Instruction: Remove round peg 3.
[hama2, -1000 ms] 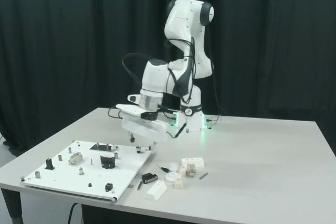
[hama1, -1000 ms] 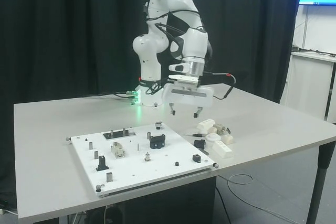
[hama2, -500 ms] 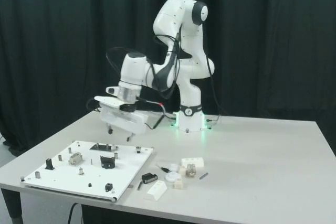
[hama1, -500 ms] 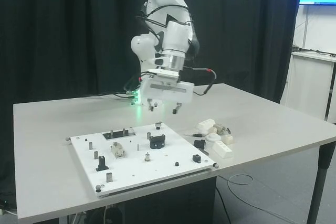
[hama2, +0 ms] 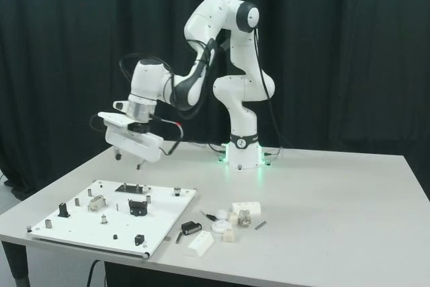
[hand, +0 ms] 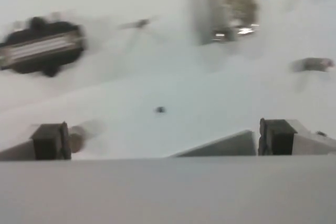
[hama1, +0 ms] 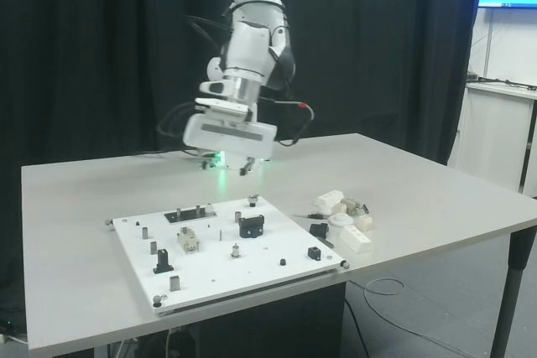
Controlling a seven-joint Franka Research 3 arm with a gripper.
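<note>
Wrist view: two black square fingertips (hand: 50, 141) of the tool (hand: 163, 140) spread apart, empty, above the smooth flat white board (hand: 173, 114).
Room views: tool (hama2: 128, 160) hangs over the board's (hama1: 260, 270) far edge.
Round peg 3: cannot tell which small metal post.
Desk (hama1: 436, 182): matt grey.

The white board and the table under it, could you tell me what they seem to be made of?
The board looks like painted metal or hard plastic: flat, thin-edged, smooth matt white, with screws at its corners. The table seems to be a grey laminate top, even and matt, on dark metal legs. Neither is certain from here.
</note>
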